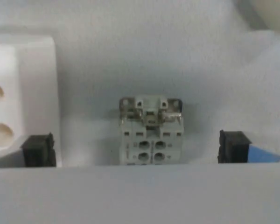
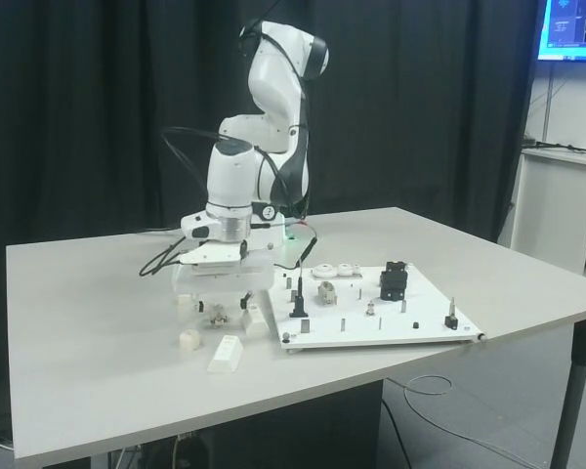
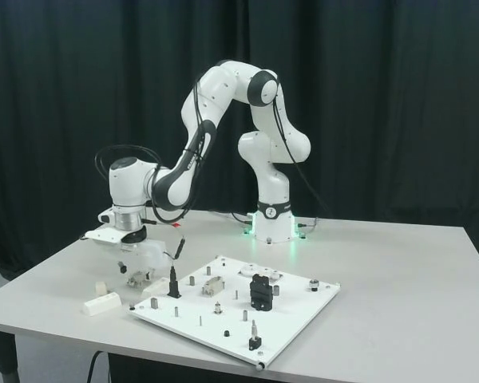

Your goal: Remove USB.

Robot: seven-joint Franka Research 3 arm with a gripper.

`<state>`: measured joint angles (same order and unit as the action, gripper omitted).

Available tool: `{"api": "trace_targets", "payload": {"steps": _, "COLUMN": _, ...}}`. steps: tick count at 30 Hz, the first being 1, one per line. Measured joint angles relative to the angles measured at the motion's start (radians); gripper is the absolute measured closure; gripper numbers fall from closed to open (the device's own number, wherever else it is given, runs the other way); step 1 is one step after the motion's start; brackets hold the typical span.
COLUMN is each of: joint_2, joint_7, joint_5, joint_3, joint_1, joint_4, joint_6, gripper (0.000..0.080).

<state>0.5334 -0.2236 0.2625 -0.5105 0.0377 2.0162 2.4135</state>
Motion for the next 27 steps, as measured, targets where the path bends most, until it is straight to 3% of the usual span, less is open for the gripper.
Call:
{"api": "trace_targets", "payload": {"steps": 1, "joint_2": 0.0, "joint_7": 0.0, "joint_5": 0.0, "joint_3": -0.001, "joint_1": 0.0, "joint_4": -0.01, "joint_6": -0.014, "gripper": 0.0079}}
{"api": "trace_targets", "payload": {"steps": 2, "joint_2": 0.0, "joint_7": 0.0, "joint_5": 0.0, "joint_3": -0.003, "joint_1": 0.0, "joint_4": -0.019, "joint_6": -0.027, "gripper": 0.0016}}
{"api": "trace_targets", "payload": {"steps": 10, "joint_2": 0.0, "joint_7": 0.0, "joint_5": -0.003, "joint_3": -0.018, "joint_1": 0.0, "joint_4": -0.077, "joint_6": -0.107, "gripper": 0.0005}}
{"api": "trace_targets", "payload": {"steps": 27, "joint_2": 0.0, "joint_7": 0.0, "joint_5": -0.006, "joint_3": -0.025, "joint_1": 0.0, "joint_4": -0.096, "joint_6": -0.131, "gripper": 0.0003}}
